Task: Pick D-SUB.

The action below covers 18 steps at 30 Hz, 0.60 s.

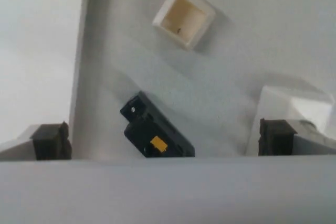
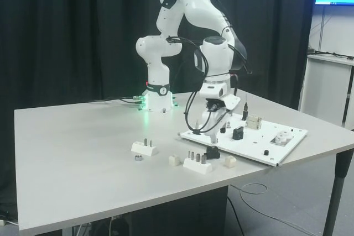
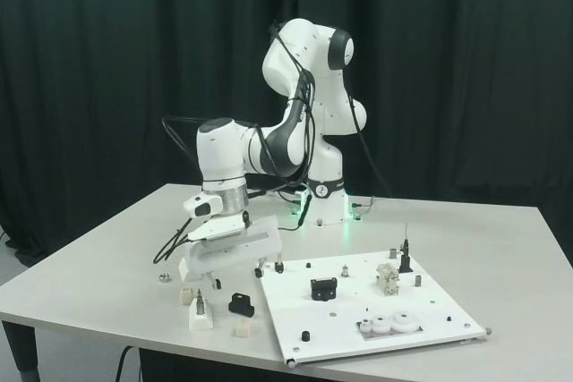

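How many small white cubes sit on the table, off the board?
2: one cube beside the peg stand, another near the board. Others may be hidden.

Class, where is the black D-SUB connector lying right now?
In the first room view, the D-SUB connector lies on the grey table just off the white board's near edge, between a white peg block and a small cube.

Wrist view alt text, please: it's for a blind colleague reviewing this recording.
A black D-SUB connector lies on the grey table between the end effector's two open black fingertips. Farther off sits a small white open box.
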Motion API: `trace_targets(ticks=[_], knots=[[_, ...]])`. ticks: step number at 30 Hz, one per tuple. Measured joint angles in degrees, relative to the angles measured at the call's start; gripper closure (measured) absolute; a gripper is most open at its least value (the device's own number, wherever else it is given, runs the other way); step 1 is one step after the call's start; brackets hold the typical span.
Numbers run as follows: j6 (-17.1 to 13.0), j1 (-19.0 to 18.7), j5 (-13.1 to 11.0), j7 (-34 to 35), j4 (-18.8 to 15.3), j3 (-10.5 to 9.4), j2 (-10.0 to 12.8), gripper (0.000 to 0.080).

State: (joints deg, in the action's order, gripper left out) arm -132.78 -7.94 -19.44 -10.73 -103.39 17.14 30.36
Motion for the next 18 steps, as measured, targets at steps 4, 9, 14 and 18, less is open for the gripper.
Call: trace_targets(ticks=[4, 9, 14, 18], knots=[[-0.62, -0.21, 1.67, 8.1, -0.04, 0.03, 0.08, 0.0003], [-0.75, -0.42, 3.21, 18.8, -0.05, 0.04, 0.14, 0.0003], [-0.59, -0.62, 5.07, 27.99, -0.12, 0.03, 0.2, 0.0003], [-0.12, -0.76, 6.73, 34.17, -0.15, 0.03, 0.25, 0.0003]])
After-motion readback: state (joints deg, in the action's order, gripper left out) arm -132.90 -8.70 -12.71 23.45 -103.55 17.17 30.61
